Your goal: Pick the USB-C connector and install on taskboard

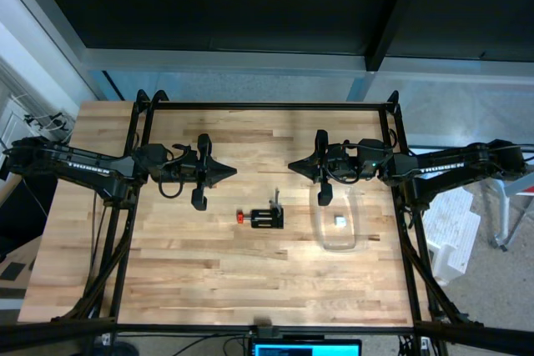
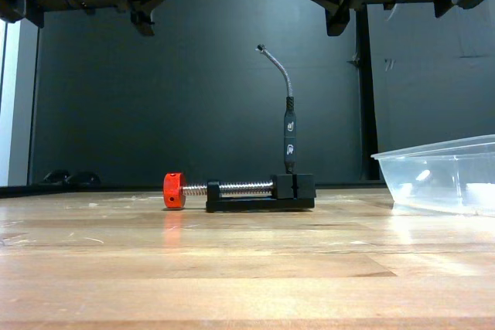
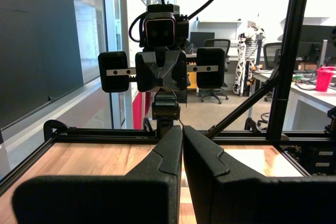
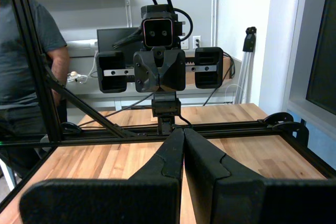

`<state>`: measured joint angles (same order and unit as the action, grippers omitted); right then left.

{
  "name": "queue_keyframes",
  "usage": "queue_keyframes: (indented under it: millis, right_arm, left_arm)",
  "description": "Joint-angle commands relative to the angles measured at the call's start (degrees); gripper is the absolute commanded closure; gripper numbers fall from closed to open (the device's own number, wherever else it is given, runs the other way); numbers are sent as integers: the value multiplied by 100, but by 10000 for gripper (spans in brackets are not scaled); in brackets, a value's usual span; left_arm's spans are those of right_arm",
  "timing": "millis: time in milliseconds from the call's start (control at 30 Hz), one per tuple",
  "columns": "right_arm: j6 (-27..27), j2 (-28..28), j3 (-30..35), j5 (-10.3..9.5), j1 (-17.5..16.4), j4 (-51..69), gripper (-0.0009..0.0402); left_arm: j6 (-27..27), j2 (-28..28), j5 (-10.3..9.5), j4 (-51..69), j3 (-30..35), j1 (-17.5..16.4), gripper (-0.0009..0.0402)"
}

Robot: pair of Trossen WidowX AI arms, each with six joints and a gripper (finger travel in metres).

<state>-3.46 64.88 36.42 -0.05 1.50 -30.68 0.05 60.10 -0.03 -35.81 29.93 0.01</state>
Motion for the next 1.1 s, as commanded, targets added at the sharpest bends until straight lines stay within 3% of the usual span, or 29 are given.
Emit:
queue_keyframes:
  millis: [33, 1100]
  right_arm:
    - [-2, 4, 13, 2, -2, 4, 393]
    - [-2, 9, 13, 2, -2, 92, 393]
  left_arm:
    - [-2, 0, 0, -2, 2, -2, 393]
    - [-2, 0, 0, -2, 2, 0, 393]
